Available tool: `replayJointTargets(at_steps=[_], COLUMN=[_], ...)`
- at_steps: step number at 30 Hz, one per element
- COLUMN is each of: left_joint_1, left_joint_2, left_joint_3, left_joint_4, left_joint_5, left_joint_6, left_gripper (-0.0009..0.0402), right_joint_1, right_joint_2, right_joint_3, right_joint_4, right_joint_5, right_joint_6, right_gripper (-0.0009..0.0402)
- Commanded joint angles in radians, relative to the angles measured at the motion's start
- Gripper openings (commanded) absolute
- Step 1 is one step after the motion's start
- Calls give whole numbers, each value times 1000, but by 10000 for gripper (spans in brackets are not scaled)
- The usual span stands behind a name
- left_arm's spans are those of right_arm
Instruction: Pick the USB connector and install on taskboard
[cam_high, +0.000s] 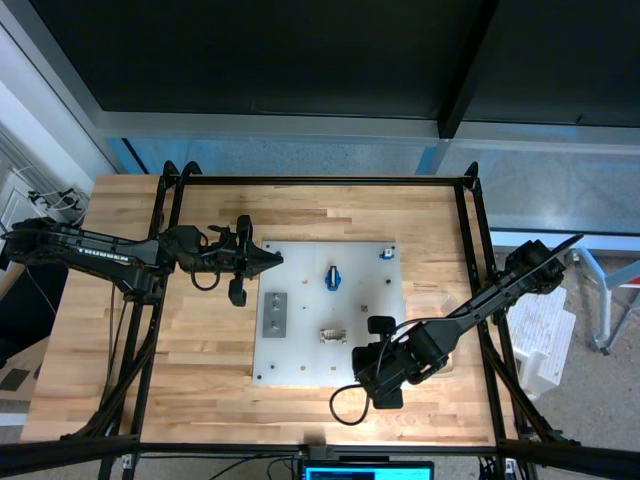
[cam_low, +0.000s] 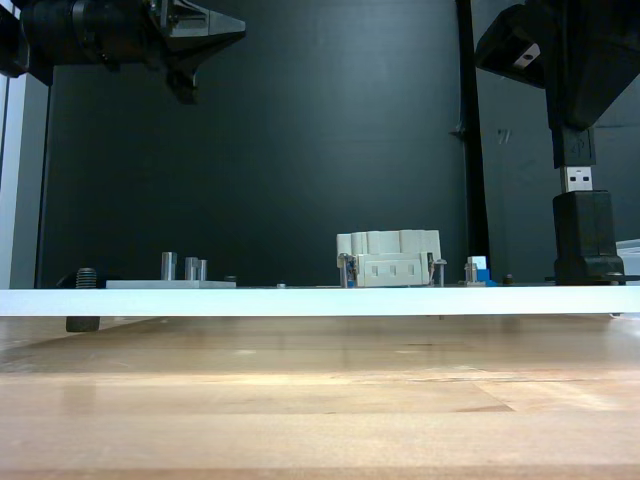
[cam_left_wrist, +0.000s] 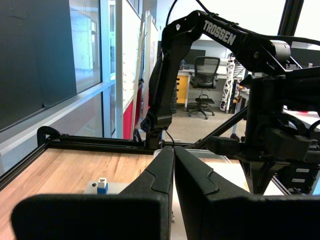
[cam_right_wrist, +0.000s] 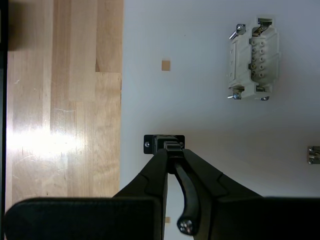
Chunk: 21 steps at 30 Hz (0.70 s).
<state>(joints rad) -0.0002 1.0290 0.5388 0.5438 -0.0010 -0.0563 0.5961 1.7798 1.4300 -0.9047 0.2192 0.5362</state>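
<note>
usb connector, a small dark plug with a silver metal tip: held upright, tip down, directly above the black box-shaped socket at the near right corner of the flat white square taskboard. tip sits at the socket mouth; depth of entry cannot be told. right gripper: clenched on the plug body, cable trailing back between its fingers. left gripper: closed on nothing, raised over the board's far left corner. judged step: insertion, plug not seated. next move calls for a straight downward press with alignment kept, then release.
</note>
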Motion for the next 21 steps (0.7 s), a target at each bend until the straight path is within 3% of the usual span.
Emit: replayJointTargets(at_steps=[1, 21], left_joint_1=[0, 0], left_joint_2=[0, 0], left_joint_3=[0, 0], left_joint_4=[0, 0], left_joint_5=[0, 0], left_joint_6=[0, 0], left_gripper=[0, 0], right_joint_1=[0, 0], right_joint_2=[6, 8], right_joint_3=[-1, -2], right_joint_4=[6, -10], right_joint_5=[-2, -3], right_joint_6=[-2, -2], right_gripper=[0, 0])
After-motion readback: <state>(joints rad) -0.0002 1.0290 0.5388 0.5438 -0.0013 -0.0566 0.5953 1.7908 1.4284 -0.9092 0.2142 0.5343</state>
